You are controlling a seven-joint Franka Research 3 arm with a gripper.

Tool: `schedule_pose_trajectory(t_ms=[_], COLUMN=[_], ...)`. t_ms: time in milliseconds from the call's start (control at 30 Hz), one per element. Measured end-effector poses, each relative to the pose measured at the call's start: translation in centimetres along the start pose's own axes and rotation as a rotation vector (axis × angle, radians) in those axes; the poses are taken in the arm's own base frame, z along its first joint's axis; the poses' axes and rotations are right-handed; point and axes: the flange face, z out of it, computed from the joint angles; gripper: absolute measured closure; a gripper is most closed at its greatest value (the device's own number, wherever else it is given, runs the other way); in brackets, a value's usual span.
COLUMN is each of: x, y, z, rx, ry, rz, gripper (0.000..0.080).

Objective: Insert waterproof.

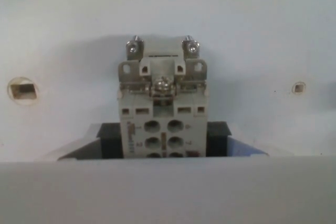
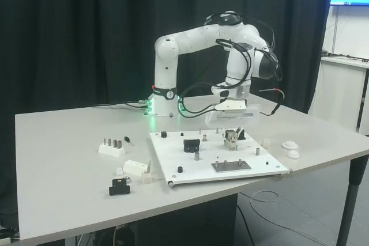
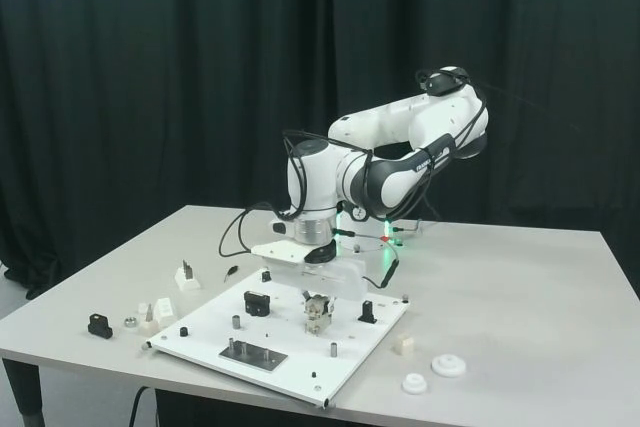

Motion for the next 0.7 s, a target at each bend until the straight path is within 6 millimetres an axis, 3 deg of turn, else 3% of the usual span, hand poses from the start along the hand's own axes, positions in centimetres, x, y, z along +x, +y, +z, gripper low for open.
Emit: schedule_pose_trajectory(t_ms=[700], x=[-0.13], y=[-0.22], z=[0.42], rx=[0.007], ry=[0.012], rz=[-0.034], gripper=[0.0461])
